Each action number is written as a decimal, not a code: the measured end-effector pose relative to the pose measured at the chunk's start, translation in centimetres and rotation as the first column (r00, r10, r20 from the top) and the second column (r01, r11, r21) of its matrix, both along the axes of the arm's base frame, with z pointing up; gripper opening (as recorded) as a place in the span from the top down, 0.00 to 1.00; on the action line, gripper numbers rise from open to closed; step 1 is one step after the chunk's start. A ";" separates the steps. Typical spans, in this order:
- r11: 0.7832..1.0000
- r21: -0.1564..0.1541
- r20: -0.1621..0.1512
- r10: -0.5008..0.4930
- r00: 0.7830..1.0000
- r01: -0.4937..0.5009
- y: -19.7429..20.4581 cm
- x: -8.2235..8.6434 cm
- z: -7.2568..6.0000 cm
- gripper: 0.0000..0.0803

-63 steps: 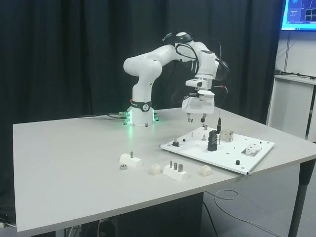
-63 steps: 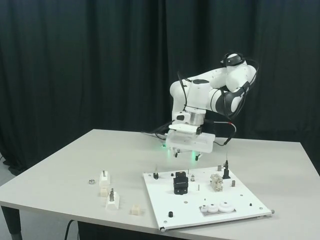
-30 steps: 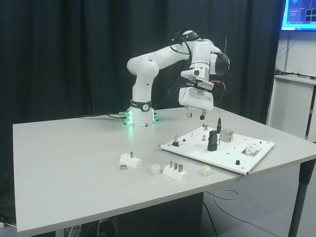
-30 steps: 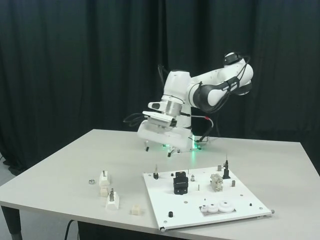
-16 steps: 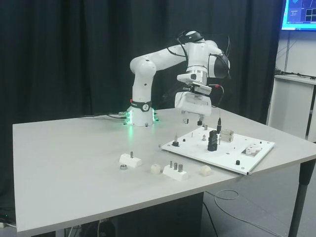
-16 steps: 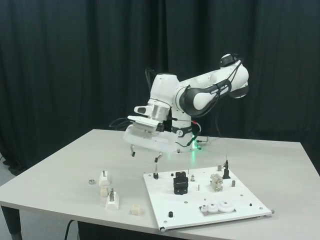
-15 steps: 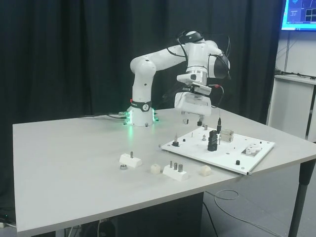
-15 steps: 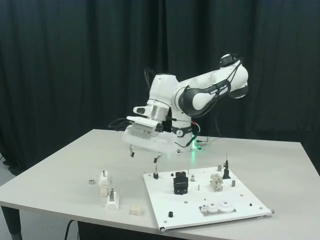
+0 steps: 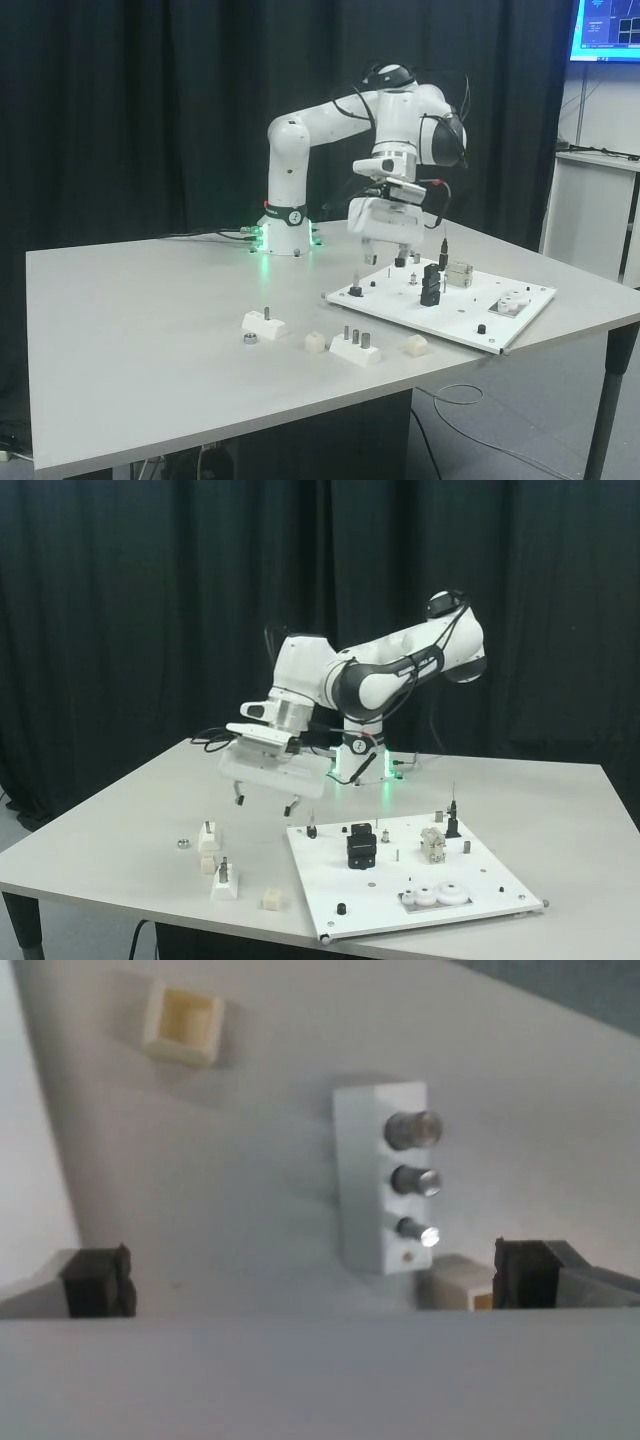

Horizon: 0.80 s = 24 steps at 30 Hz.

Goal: Pick round peg 3.

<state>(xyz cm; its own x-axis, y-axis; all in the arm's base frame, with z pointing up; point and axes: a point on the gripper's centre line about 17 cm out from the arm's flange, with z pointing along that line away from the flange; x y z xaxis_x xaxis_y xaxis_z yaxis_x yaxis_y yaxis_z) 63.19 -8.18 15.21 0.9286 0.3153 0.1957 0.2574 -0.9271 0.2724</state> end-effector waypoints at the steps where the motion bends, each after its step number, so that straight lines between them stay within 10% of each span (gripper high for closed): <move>1: 1.000 0.000 -0.001 0.001 1.000 -0.001 -0.3 0.2 -0.1 0.00; 24: 0.997 0.075 -0.083 0.043 0.996 -0.037 -4.0 3.9 -2.4 0.00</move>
